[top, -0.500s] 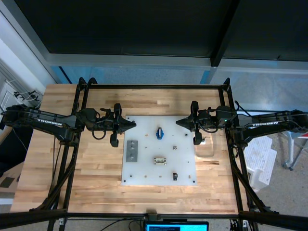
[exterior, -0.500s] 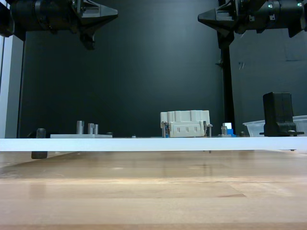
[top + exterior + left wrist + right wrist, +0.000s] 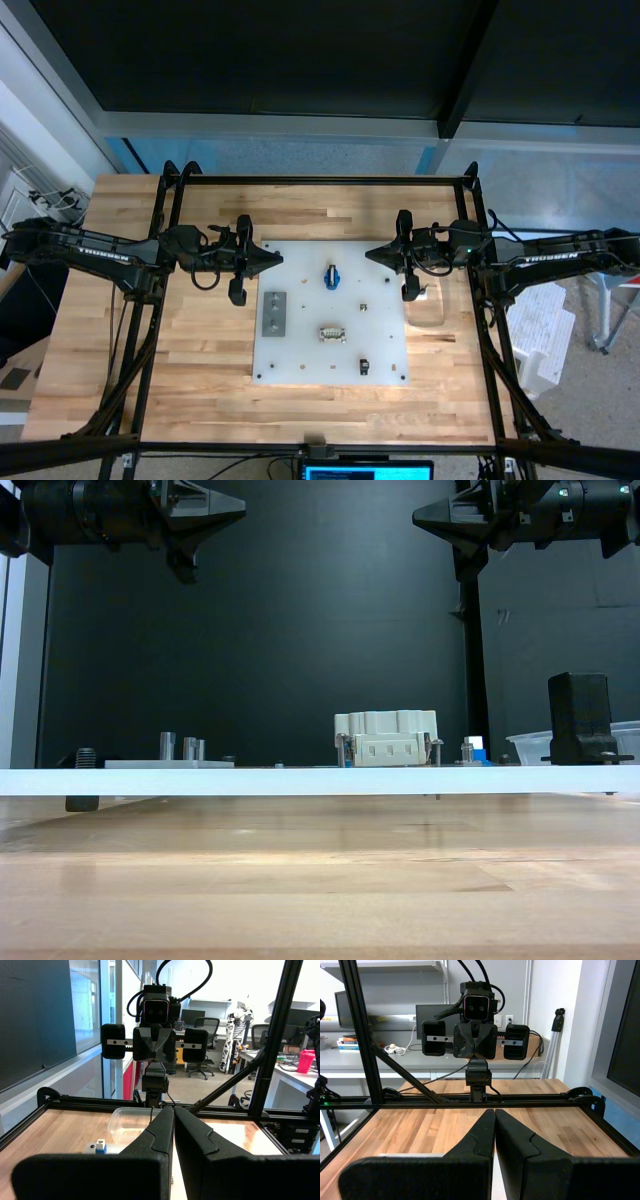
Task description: Pick the USB connector and install on taskboard
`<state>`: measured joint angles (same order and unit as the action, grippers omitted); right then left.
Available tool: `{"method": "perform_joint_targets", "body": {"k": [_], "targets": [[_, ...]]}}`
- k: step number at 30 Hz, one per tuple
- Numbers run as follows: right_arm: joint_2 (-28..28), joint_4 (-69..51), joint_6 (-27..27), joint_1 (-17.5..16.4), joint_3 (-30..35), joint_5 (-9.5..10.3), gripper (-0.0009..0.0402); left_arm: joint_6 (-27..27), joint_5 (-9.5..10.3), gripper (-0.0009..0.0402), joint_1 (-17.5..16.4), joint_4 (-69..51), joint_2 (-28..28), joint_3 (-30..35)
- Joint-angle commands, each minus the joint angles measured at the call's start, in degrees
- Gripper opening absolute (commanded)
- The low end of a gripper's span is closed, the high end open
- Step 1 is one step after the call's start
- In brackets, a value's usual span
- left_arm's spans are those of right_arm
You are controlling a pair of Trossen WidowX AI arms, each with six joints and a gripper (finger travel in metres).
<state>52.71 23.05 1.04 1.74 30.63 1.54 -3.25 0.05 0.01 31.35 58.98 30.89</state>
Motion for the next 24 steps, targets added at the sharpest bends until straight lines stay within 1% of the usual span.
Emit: {"method": "perform_joint_targets", "body": {"k": [1, 4, 6, 8, 12, 19, 24], "targets": [[-0.20, -0.02, 0.76, 0.00, 0.04, 0.00, 0.0000, 0.02, -0.02, 0.0000, 0.00, 0.00, -0.02, -0.02], [-1.07, -0.81, 3.23, 0.00, 0.07, -0.02, 0.0000, 0.02, -0.02, 0.0000, 0.00, 0.00, -0.02, -0.02], [-2.21, -5.05, 3.28, 0.00, 0.76, -0.09, 0.0000, 0.02, -0.02, 0.0000, 0.00, 0.00, -0.02, -0.02], [-3.50, -12.33, 3.23, 0.02, 2.38, -0.66, 0.0000, 0.02, 0.00, 0.0000, -0.02, 0.00, -0.02, -0.02], [-5.60, -27.82, 3.04, 0.04, 6.78, -0.63, 0.0000, 0.02, 0.00, 0.0000, 0.00, 0.00, -0.02, 0.00], [-7.28, -54.66, 2.93, 0.02, 15.76, -0.57, 0.0000, 0.02, 0.00, 0.0000, -0.02, 0.00, 0.00, -0.02], [-9.49, -70.05, 2.51, 0.02, 19.93, -0.66, 0.0000, 0.02, -0.02, 0.0000, 0.00, 0.00, -0.02, -0.02]]}}
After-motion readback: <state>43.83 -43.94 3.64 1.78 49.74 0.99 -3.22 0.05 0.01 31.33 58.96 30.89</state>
